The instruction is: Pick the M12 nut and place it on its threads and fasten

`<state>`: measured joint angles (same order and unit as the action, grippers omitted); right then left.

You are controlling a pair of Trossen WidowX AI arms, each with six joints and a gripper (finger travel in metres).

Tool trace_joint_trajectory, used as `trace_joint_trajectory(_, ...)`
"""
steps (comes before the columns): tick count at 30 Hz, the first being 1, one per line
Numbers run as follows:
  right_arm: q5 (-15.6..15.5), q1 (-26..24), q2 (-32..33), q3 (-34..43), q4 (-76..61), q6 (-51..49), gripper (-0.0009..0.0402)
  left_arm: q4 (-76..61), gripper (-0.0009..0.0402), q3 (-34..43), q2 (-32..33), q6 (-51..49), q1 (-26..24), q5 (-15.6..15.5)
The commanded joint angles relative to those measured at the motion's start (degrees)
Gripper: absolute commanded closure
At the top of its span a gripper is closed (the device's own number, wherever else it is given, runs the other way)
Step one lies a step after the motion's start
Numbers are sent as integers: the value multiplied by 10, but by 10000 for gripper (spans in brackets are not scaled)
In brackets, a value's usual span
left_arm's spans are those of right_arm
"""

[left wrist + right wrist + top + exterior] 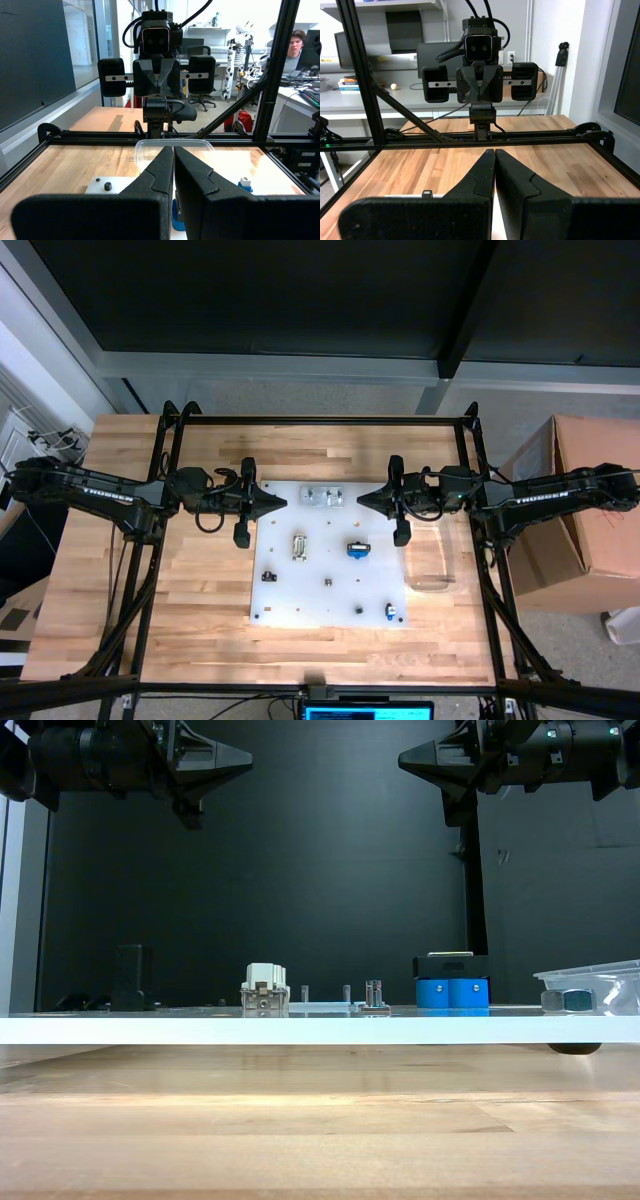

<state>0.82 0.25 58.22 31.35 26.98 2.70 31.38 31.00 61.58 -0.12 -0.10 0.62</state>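
Observation:
The silver M12 nut (567, 1001) sits low at the white board's (300, 605) near right edge, in front of the clear tray (600, 975). In the high view the tray (443, 585) holds nothing, and a small pale spot, the nut (390, 612), marks the stud's place. The nut appears to be on its stud with no ribs showing. My left gripper (277, 503) and right gripper (365, 502) hang high above the board's far part, tips facing each other, both shut with nothing in them. The wrist views show the left gripper (173, 165) and the right gripper (495, 165) shut.
On the board stand a white connector (265, 998), a silver post (374, 993) and a blue block (452, 990). A cardboard box (585, 500) sits off the table's right side. A black frame (320, 421) rims the table.

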Motion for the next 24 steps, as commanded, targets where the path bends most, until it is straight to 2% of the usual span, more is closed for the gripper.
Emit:
trace_joint_trajectory(1,2,0,0,1,2,0,393,0,393,0,0,0,0,0)
trace_joint_trajectory(24,1,0,0,1,-10,-1,393,0,393,0,0,0,0,0)
